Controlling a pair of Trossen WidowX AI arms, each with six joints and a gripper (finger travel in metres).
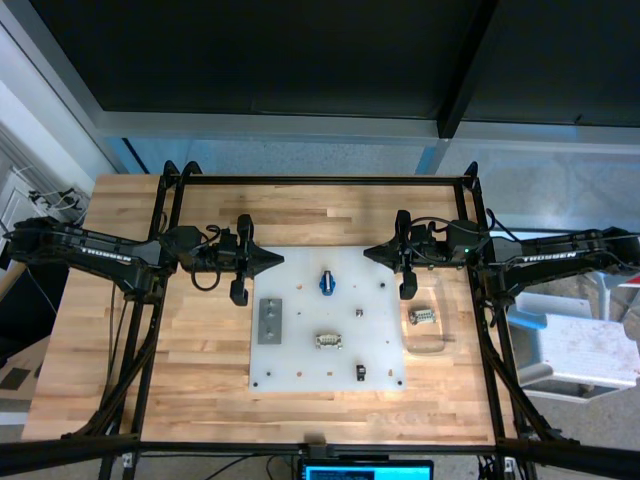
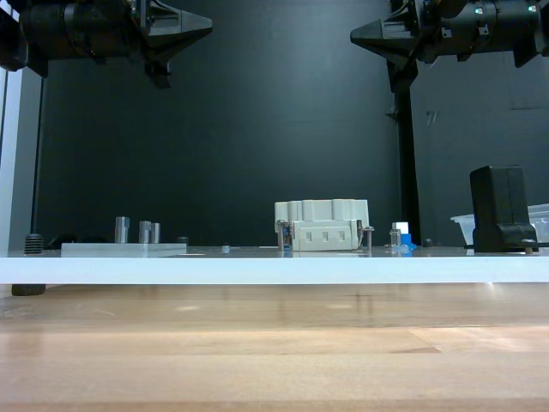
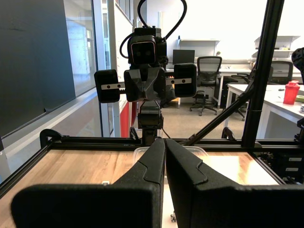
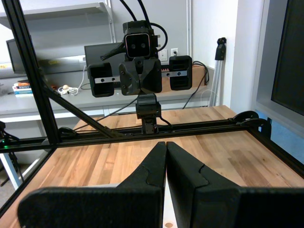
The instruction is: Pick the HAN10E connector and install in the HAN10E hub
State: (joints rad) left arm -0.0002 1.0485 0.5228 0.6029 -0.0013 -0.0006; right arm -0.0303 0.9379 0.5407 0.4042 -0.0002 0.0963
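Arms reach inward from both edges of the wooden surface, each held high above it. The left gripper hangs over the far-left corner of the white plate. Its fingers are pressed together with no gap and nothing between them, and it points toward the right arm. On the plate, from left to right, stand a plain grey metal block; the HAN10E hub, a silvery frame with a beige centre, set near the plate's middle toward the near edge; a blue knob farther back; a small black part right of centre; and a second black part near the front edge. The right gripper hangs over the plate's far edge, right of centre, likewise closed and empty, facing the left one. The HAN10E connector lies just beyond the plate's right edge, well apart from the hub, at the far end of a clear tray; whether it rests inside the tray cannot be told.
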